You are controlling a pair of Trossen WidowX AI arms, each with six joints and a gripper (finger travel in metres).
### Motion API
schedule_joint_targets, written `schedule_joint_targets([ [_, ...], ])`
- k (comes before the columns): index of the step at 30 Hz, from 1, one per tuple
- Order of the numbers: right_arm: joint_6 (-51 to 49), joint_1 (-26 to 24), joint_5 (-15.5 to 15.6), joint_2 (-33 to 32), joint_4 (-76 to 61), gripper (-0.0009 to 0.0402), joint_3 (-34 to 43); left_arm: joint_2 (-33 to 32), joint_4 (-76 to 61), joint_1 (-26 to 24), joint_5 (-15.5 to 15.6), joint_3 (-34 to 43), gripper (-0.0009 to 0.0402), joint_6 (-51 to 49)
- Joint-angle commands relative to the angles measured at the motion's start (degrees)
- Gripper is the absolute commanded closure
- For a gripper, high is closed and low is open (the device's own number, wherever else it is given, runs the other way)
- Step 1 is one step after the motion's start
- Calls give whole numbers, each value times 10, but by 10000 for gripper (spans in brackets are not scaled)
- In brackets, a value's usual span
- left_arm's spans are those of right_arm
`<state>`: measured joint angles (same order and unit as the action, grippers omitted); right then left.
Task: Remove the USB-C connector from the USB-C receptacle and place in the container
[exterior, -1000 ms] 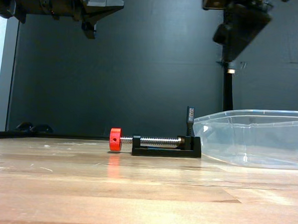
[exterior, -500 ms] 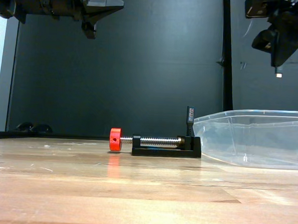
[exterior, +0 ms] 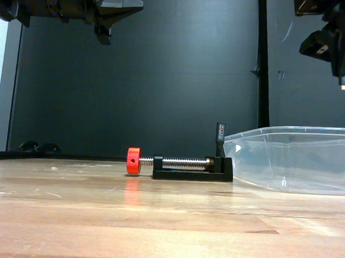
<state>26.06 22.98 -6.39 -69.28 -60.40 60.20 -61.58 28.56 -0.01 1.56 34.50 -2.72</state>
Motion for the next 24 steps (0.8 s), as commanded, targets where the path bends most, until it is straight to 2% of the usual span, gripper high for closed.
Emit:
schedule_joint_targets([
  [1, 22, 28, 0, -9, 5, 393, 0, 0, 0, 0, 0, 0, 393, 0],
  [12, 82, 110, -3, -48, 16, 393, -1, 0, 0, 0, 0, 0, 393, 0],
  [19, 107, 143, -4, -67, 15, 393, -2, 0, 0, 0, 0, 0, 393, 0],
  [24, 123, 158, -16, -67, 15, 393, -9, 0, 0, 0, 0, 0, 393, 0],
])
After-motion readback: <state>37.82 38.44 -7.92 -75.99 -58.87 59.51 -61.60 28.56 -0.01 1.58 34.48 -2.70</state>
